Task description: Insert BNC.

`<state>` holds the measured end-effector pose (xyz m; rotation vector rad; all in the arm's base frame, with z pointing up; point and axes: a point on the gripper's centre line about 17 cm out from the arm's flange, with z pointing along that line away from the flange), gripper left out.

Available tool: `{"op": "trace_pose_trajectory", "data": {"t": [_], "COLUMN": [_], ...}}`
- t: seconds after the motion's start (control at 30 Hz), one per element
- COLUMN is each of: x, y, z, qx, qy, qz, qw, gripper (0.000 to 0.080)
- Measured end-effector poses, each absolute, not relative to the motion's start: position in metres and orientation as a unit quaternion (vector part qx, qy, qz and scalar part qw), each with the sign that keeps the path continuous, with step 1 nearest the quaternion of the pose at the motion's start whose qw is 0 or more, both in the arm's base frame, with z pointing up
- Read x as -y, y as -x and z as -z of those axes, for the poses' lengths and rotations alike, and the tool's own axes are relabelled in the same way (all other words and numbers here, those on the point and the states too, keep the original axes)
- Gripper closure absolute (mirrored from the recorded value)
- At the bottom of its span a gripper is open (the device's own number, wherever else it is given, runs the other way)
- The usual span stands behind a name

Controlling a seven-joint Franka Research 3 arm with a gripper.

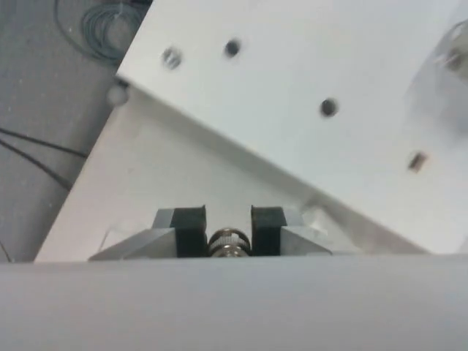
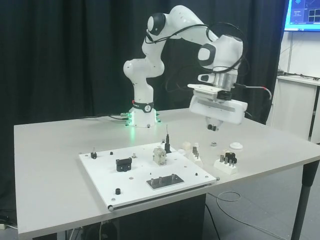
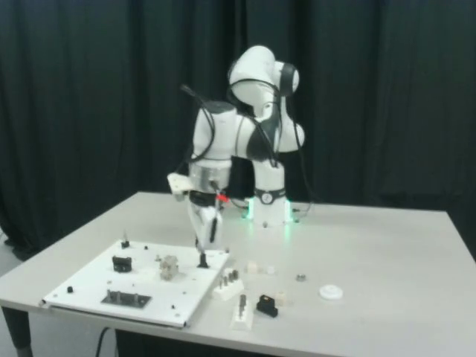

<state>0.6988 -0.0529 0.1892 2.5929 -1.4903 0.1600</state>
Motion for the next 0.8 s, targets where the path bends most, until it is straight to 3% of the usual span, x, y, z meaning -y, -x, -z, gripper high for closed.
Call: {"op": "trace_pose_trajectory", "data": {"t": [0.4, 0.8], "x": [0.114, 0.174], "y": [-0.686, -0.672], "z": [-0.211, -0.217], "qx": [0.499, 0.495], "qy": [-0.862, -0.863], "qz": [-0.048, -0.043], "qw": [0.083, 0.089], "gripper": [0.0676, 0.0676]}}
